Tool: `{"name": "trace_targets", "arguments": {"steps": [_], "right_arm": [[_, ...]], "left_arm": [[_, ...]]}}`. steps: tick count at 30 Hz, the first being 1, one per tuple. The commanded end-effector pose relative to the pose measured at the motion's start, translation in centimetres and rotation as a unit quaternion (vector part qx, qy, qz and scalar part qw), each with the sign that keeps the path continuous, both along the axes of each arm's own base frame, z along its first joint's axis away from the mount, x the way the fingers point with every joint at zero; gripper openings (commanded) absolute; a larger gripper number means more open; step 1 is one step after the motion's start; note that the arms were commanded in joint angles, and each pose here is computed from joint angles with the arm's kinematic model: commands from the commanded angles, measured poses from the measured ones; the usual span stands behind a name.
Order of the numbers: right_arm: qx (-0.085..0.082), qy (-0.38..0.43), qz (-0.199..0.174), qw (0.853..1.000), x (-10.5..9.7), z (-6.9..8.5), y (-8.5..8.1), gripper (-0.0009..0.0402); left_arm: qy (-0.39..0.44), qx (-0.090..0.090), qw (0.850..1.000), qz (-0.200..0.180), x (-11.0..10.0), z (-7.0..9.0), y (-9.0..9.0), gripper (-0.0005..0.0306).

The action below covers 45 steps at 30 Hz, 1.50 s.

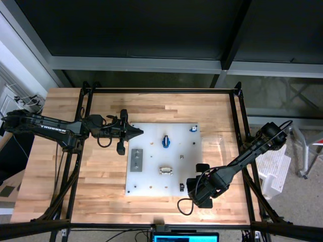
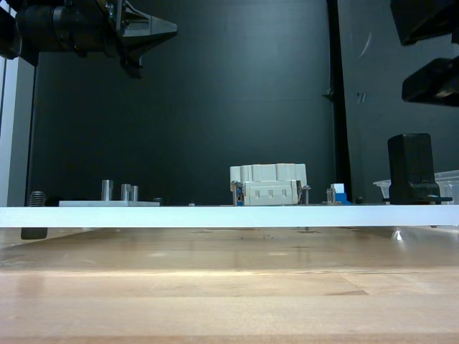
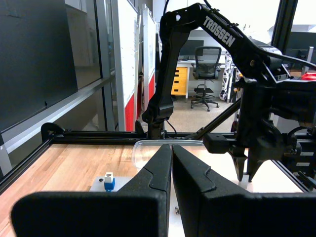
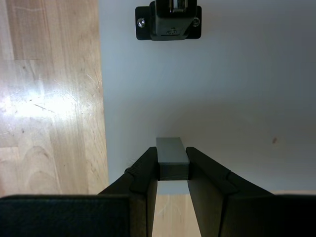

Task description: Pick the 16mm bar and install on taskboard

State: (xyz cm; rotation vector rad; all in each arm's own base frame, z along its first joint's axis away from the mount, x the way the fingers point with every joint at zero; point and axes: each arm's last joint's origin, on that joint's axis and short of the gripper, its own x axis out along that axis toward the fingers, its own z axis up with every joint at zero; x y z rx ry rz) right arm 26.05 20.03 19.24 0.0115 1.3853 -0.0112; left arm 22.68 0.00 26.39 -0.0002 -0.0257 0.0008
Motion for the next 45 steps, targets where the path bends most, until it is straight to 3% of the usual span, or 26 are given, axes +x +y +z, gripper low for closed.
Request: {"name": "trace_targets", "arguments": {"steps": [1, 9, 23, 30, 37, 45], "right_arm": [[0.003, -0.001, -0.001, 1.000, 0.0, -0.3, 0.0, 0.0002], [0.002, -0.001, -0.001, 1.000, 0.0, -0.3, 0.0, 0.0016], [0.005, -0.003, 0.000, 1.000, 0.0, 0.0, 0.1, 0.0157], [0.012, -0.009, 0.003, 1.000, 0.0, 1.1, 0.1, 0.0211], [0.014, -0.012, 0.003, 1.000, -0.5, 2.4, -0.3, 0.0221], [0.015, -0.011, 0.003, 1.000, -0.5, 2.4, -0.3, 0.0211]], "left_arm": [[0.000, 0.000, 1.000, 0.000, 0.0, 0.0, 0.0, 0.0000], [0.000, 0.000, 1.000, 0.000, 0.0, 0.0, 0.0, 0.0000], [0.000, 0.000, 1.000, 0.000, 0.0, 0.0, 0.0, 0.0000], [0.000, 0.000, 1.000, 0.000, 0.0, 0.0, 0.0, 0.0000], [0.000, 0.000, 1.000, 0.000, 0.0, 0.0, 0.0, 0.0000], [0.000, 0.000, 1.000, 0.000, 0.0, 0.0, 0.0, 0.0000]]}}
